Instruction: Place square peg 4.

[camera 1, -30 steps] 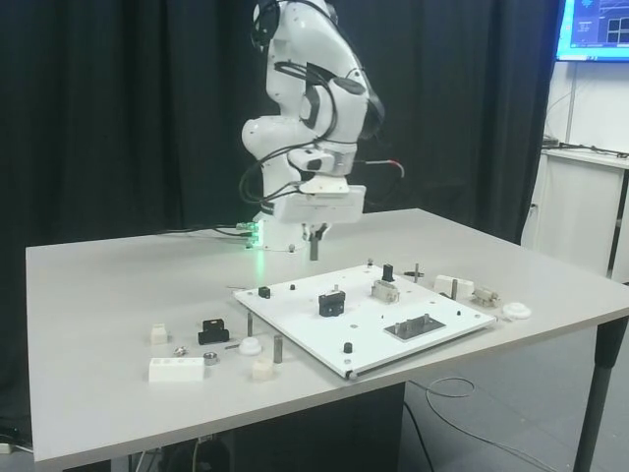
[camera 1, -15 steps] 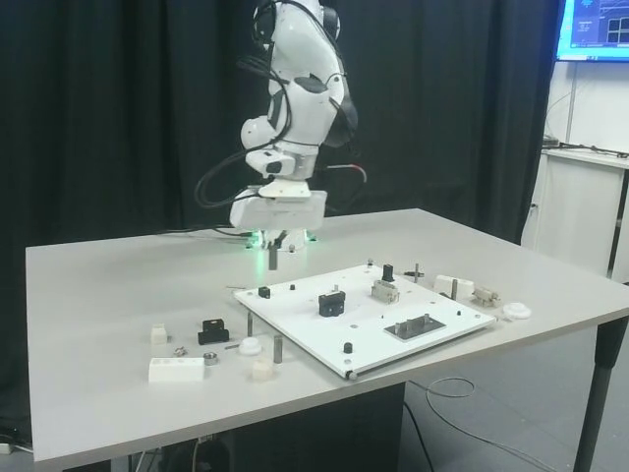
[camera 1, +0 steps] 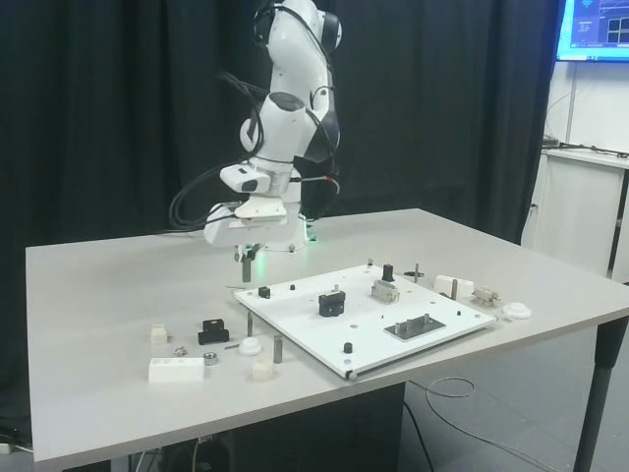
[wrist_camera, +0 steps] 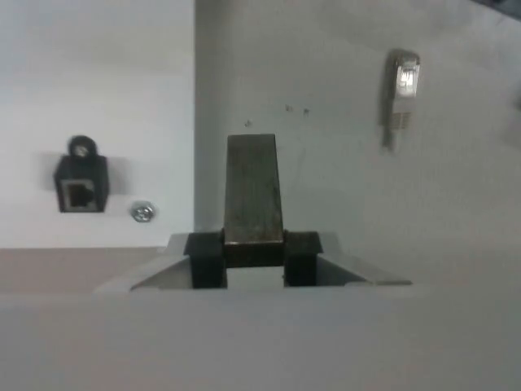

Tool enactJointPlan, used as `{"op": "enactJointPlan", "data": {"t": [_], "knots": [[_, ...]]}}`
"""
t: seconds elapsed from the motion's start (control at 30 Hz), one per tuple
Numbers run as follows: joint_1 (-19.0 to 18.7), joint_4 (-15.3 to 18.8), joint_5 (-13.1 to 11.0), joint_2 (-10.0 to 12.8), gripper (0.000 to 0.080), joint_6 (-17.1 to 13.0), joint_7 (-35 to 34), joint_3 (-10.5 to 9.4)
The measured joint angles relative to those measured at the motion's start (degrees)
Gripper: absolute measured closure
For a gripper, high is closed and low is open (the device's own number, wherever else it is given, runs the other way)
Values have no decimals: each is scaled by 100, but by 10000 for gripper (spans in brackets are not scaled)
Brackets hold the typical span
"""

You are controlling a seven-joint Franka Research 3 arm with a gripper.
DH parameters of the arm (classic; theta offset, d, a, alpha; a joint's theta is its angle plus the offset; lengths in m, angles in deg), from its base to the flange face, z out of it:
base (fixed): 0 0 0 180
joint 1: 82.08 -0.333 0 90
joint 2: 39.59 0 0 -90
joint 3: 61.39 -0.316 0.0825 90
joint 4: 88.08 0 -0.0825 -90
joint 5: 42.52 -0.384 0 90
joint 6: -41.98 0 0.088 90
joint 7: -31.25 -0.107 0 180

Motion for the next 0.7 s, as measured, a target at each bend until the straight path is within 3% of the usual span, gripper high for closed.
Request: {"op": "enactJointPlan", "data": {"t": [0.7], "knots": [[374,-55,1,470,655,-101,562,5]]}}
